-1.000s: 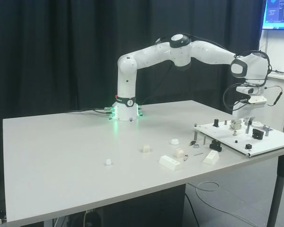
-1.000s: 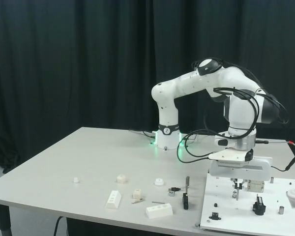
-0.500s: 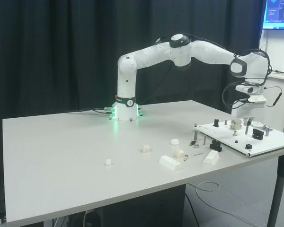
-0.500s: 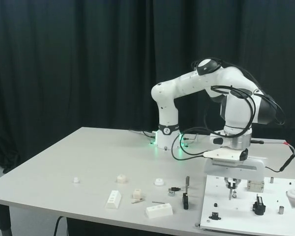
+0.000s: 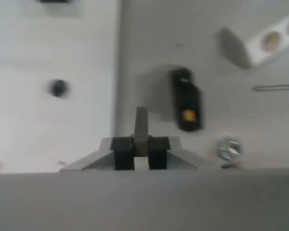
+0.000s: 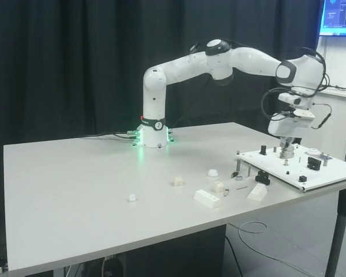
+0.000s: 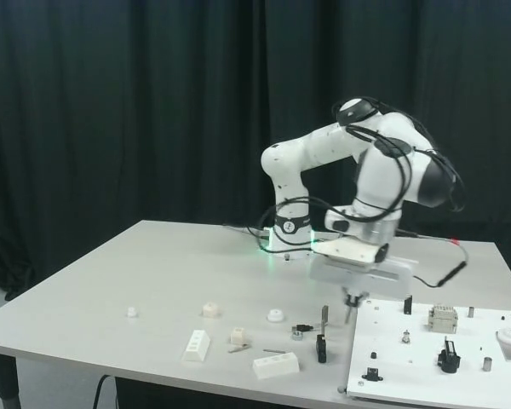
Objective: Place square peg 2.
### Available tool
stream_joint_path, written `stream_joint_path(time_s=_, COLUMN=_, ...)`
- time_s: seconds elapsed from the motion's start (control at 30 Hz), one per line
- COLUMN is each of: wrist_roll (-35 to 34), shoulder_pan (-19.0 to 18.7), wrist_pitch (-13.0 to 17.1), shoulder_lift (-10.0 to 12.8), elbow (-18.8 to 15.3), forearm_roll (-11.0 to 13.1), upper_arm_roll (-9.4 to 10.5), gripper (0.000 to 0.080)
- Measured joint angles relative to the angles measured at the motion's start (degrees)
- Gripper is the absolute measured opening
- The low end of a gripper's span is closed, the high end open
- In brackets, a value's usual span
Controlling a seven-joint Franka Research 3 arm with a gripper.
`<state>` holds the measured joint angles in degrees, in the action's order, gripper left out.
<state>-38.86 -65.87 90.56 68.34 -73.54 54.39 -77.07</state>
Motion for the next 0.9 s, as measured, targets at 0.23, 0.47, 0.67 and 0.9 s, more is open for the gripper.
stream_joint_path(time_s=0.23, wrist_roll=7.63, shoulder_pan=0.91, wrist_pitch=-2.54, shoulder_lift=0.01, elbow=-3.78, forearm_roll=-1.18, upper_arm_roll=-2.53, gripper=0.0059)
stream_joint_path(time_s=0.47, wrist_roll=15.99, shoulder_pan=1.08, wrist_pitch=-2.22, shoulder_lift=0.06, elbow=-9.91, forearm_roll=-1.05, upper_arm_roll=-4.1, gripper=0.0059)
stream_joint_path(time_s=0.67, wrist_roll=22.31, shoulder_pan=1.11, wrist_pitch=-0.51, shoulder_lift=0.18, elbow=-14.66, forearm_roll=0.15, upper_arm_roll=-4.54, gripper=0.0059)
stream_joint_path(time_s=0.9, wrist_roll=28.87, shoulder_pan=1.09, wrist_pitch=1.42, shoulder_lift=0.51, elbow=-19.72, forearm_roll=3.96, upper_arm_roll=-4.64, gripper=0.0059)
